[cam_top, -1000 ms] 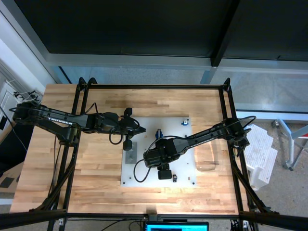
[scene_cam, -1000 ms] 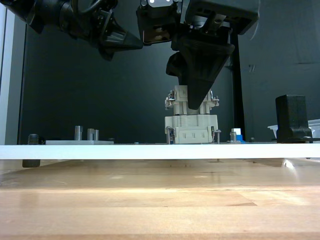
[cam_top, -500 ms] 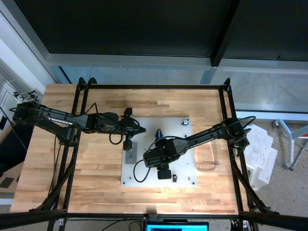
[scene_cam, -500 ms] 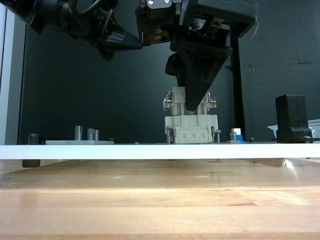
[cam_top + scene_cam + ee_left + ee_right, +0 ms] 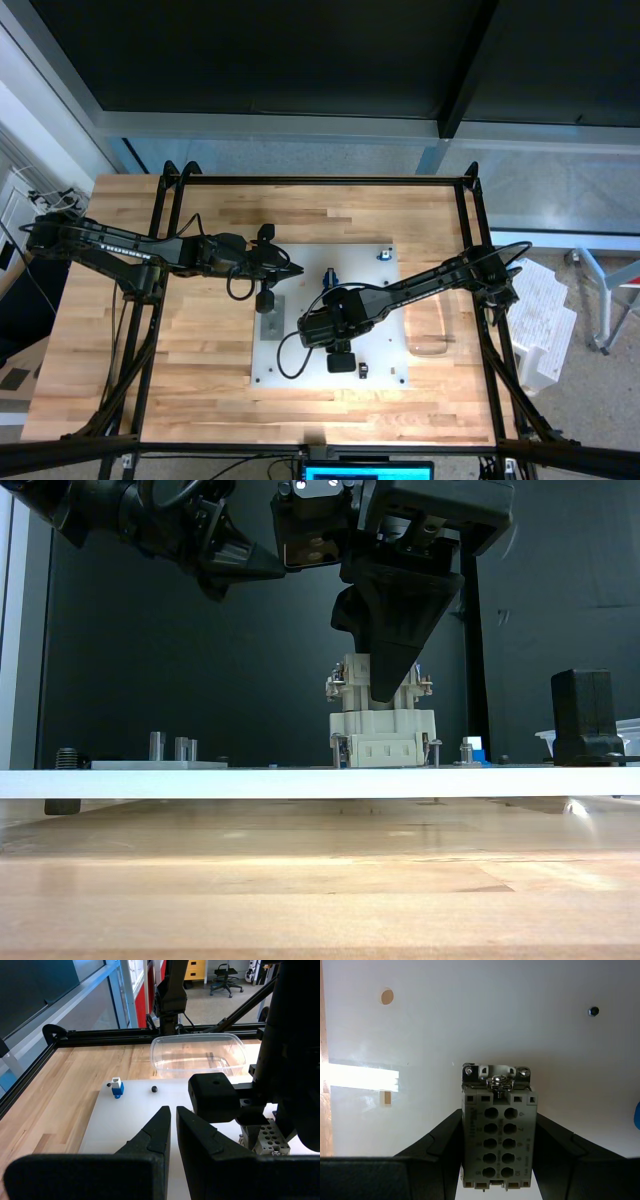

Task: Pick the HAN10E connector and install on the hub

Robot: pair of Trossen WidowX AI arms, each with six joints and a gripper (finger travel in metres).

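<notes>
Butcher-block table (image 5: pixel 200 390) is seen nearest, with the white plate (image 5: pixel 200 783) laid on it. On the plate the hub (image 5: pixel 385 742) is bolted, and the HAN10E connector (image 5: pixel 352 685) is set atop it, clamped by the right gripper (image 5: pixel 384 695). Since a second ago, connector and gripper are found shifted slightly toward the left arm (image 5: pixel 110 250). Farther back, the left gripper (image 5: pixel 173 1116) is held above the plate, fingers (image 5: pixel 155 1132) nearly together on nothing.

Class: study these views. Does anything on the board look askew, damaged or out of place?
Nothing looks damaged or spilled. The HAN10E connector, clamped in the right gripper, stands on the hub but seems not pressed fully home. The left gripper hangs above the white plate.
</notes>
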